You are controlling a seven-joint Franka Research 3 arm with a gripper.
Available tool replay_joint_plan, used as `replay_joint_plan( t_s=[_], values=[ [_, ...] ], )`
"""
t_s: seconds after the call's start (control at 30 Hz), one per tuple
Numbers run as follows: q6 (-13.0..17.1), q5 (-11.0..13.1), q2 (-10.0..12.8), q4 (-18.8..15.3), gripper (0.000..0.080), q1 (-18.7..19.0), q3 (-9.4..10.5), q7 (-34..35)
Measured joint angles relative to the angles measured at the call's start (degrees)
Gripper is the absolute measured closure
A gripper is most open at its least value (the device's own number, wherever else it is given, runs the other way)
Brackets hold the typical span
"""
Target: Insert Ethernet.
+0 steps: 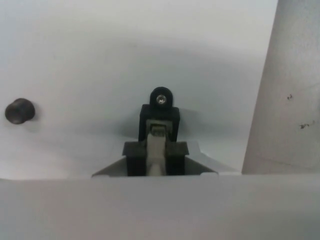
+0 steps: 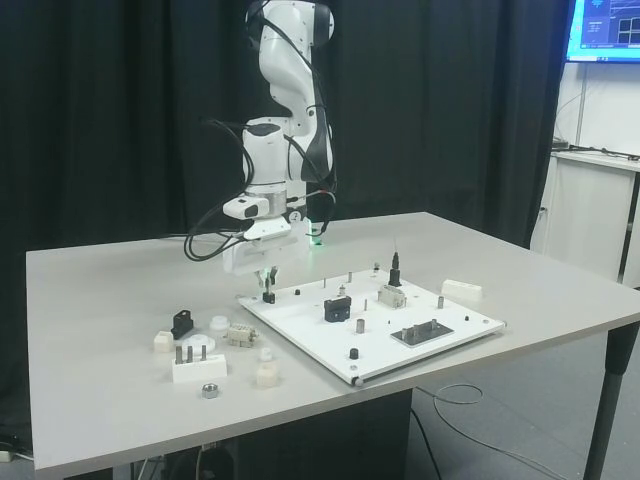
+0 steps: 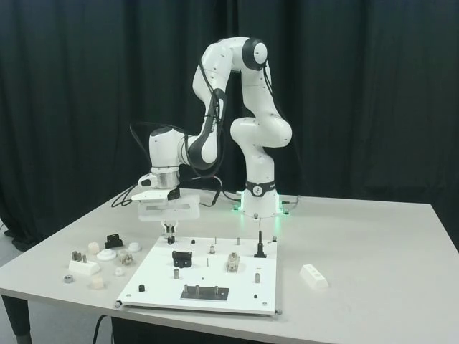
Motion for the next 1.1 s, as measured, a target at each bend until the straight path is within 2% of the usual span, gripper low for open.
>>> replay_joint_plan(
  t_s=[0.67, 1.1],
  values=[
    [0.04, 0.6, 0.07, 0.01, 0.0728, 0.0, 0.06, 0.93],
    [0.4, 2.19, 0.42, 0.02, 0.0728, 0.0, 0.06, 0.93]
  ],
)
